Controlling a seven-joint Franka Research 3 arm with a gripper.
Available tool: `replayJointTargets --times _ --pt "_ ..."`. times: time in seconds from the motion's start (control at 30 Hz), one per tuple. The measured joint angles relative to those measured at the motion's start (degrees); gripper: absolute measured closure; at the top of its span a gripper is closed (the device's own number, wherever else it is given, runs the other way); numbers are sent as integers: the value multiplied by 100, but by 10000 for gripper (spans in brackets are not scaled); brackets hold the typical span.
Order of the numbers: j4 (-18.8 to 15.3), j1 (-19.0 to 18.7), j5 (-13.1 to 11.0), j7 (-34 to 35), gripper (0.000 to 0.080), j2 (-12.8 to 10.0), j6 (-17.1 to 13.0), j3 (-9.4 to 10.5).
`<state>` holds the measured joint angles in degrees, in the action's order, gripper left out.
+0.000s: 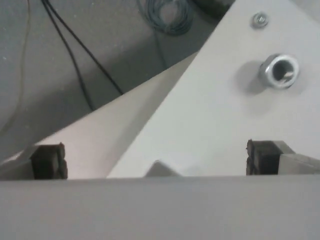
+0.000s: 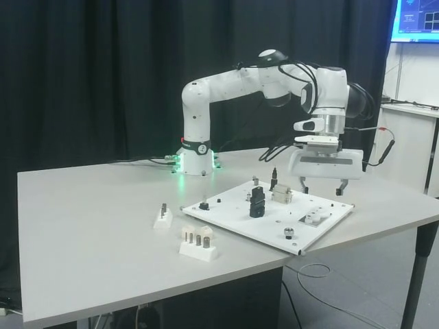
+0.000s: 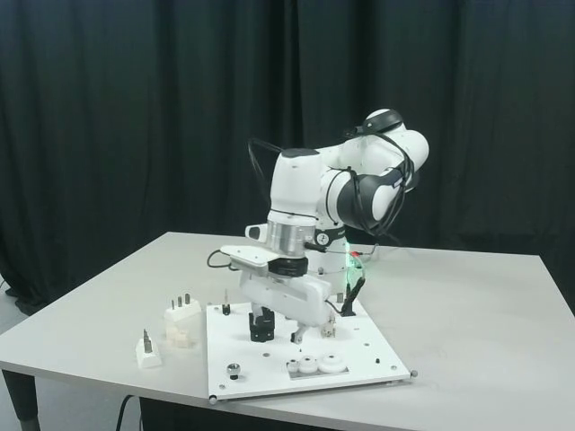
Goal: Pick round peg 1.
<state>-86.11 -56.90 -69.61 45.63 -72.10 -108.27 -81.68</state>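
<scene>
While the arm is parked above the white board (image 2: pixel 271 216), I'd say the pick hasn't really started: nothing is grabbed yet. The gripper (image 2: pixel 321 186) hangs above the board's far edge, fingers (image 1: pixel 49 161) spread wide, holding and touching nothing. I can't tell for sure which peg is round peg 1. My guess is it sits in one of the small white holders (image 2: pixel 199 243) on the grey table (image 2: pixel 82 226), off at roughly 9 o'clock from the board in the first room view, well apart from the gripper. Travel, descent, closing and lifting are all left.
</scene>
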Motion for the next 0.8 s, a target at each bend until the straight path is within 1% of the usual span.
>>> replayJointTargets --times 0.13,0.37,0.6,0.8 --pt "2 80 124 -139 3 -1 0 -23" --pt "2 308 336 -925 3 -9 0 -56" --pt "4 622 533 -2183 3 -22 0 -72" --pt "5 900 560 -3082 3 -84 62 -135"
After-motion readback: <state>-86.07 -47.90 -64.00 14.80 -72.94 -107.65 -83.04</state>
